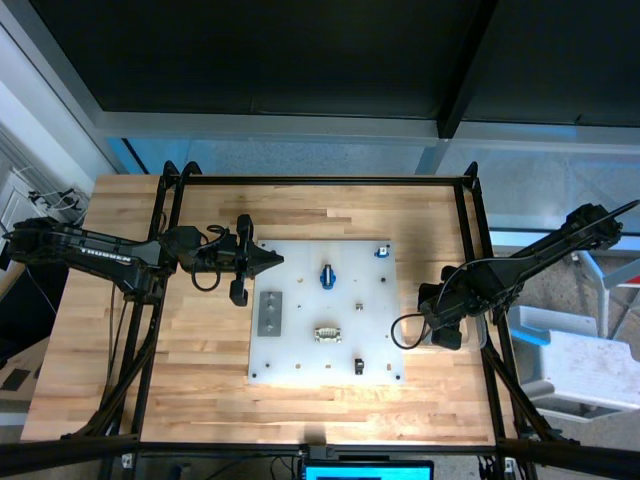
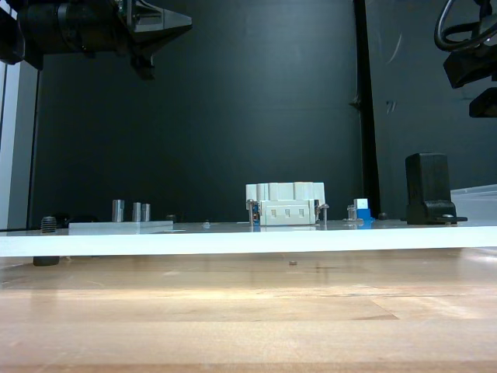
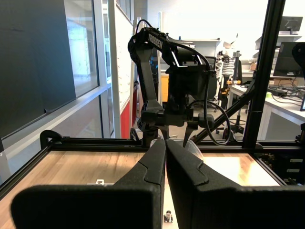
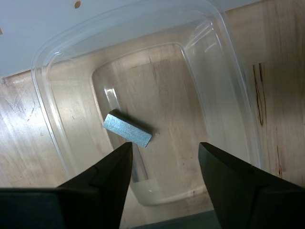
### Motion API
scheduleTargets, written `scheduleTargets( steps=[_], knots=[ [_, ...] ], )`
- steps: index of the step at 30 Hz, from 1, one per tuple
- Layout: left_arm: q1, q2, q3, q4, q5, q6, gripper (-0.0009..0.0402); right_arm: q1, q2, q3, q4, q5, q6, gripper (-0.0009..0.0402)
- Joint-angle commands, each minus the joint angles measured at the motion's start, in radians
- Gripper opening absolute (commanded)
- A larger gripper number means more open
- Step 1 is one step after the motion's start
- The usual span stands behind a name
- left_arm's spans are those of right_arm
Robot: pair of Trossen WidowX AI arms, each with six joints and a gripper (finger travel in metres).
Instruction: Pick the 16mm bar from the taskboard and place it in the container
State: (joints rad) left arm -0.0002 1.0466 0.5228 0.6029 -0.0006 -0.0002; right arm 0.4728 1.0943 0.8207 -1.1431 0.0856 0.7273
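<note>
Bench (image 1: 150, 380): carries the board at centre, with one arm at each side edge.

Board (image 1: 300, 360): lies flat. The grey block, the blue piece, the silver connector and the small black parts are all in place.

Container (image 4: 209, 76): sits on the bench just beside the board's right edge, under the right arm. It appears upright and level.

Left pincer (image 3: 166, 143): fingers together and holding nothing. It is raised over the board's far left corner, well clear of the work.

Right pincer (image 4: 164, 148): fingers apart and empty. It hangs directly above the container, pointing down into it.

Bar (image 4: 127, 129): lies flat on the container floor, askew to the walls, between the open fingers and below them. It touches neither finger.

Assessment: the placement appears complete and only withdrawal is left.

Risks:
- The container is light and nothing pins it. A sideways exit before lifting could catch a fingertip on the rim and drag or tip it, spilling the bar.
- A further descent would press the fingers onto the bar or the floor and skid the container against the board.
- Closing the fingers at this height could nip the bar and carry it back out.
- The cable loop at the right wrist hangs near the rim and could snag it.
</note>
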Motion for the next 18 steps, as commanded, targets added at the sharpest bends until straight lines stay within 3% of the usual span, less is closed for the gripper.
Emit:
scheduleTargets(
  steps=[1, 18],
  knots=[
    [0.0, 0.0, 0.0, 0.0, 0.0, 0.0, 0.0, 0.0, 0.0, 0.001, 0.0, 0.0, -0.001, 0.0223],
    [0.0, 0.0, 0.0, 0.0, 0.0, 0.0, 0.0, 0.001, 0.0, 0.001, 0.006, 0.0, -0.001, 0.024]
  ],
)
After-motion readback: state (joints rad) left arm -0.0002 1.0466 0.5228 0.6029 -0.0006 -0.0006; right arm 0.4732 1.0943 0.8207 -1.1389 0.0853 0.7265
